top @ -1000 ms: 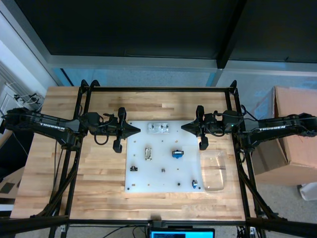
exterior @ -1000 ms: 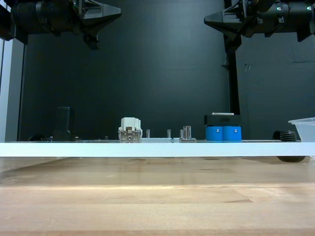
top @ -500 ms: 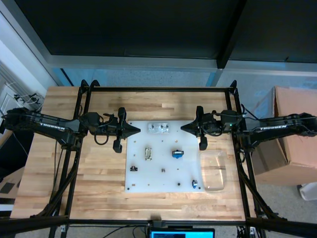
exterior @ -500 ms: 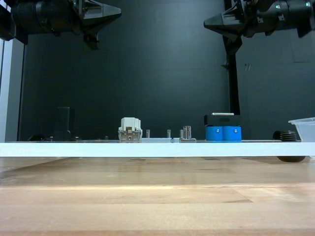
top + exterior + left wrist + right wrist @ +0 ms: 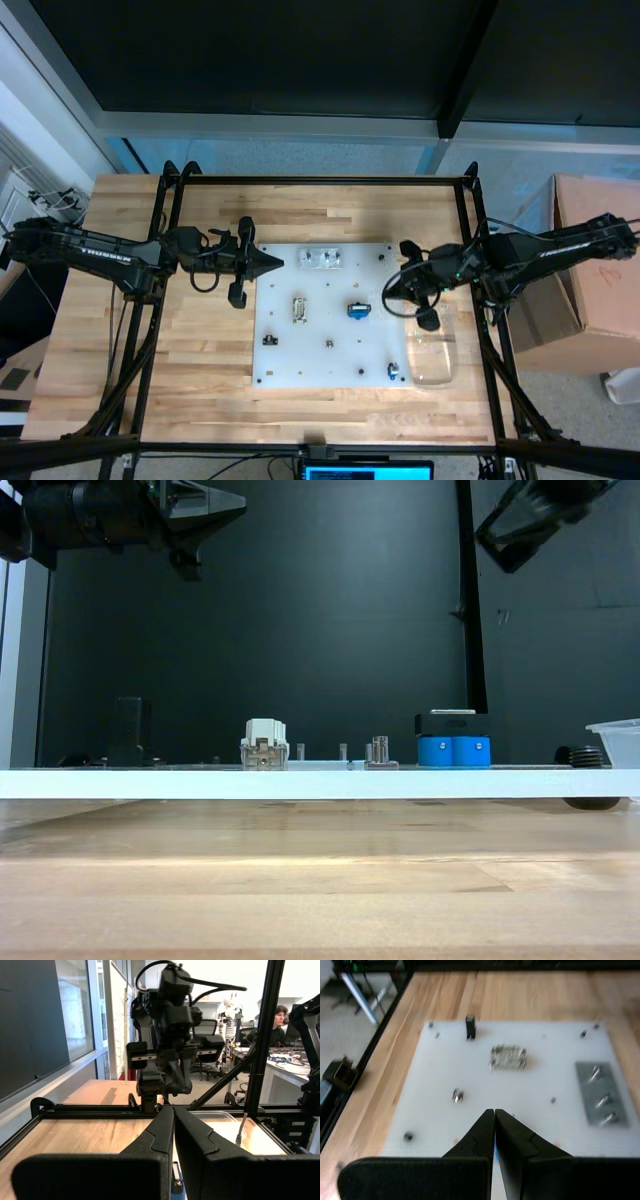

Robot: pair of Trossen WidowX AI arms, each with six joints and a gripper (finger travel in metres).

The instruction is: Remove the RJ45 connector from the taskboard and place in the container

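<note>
The white taskboard (image 5: 300, 365) lies mid-table. A small black upright plug (image 5: 270, 340) (image 5: 469, 1026) stands seated near the board's left near side; it looks like the RJ45 connector, but I cannot tell for sure. Nothing holds it. My left gripper (image 5: 276, 263) (image 5: 173, 1108) hovers high over the board's far left edge, shut and empty. My right gripper (image 5: 388, 290) (image 5: 494, 1111) hangs above the board's right edge, tilted down toward the board, shut and empty. In the low view both the left gripper (image 5: 240, 500) and the right gripper (image 5: 482, 528) sit far above the board.
A clear plastic container (image 5: 432, 345) (image 5: 615, 738) rests right of the board. On the board are a grey multi-pin connector (image 5: 299, 310), a blue block (image 5: 358, 310), a metal plate (image 5: 322, 259) with sockets and a small blue part (image 5: 395, 372). A black frame (image 5: 320, 181) rings the table.
The right arm has swung toward the near side and tipped its gripper downward over the board's right edge. The left arm and the board parts have not moved.
</note>
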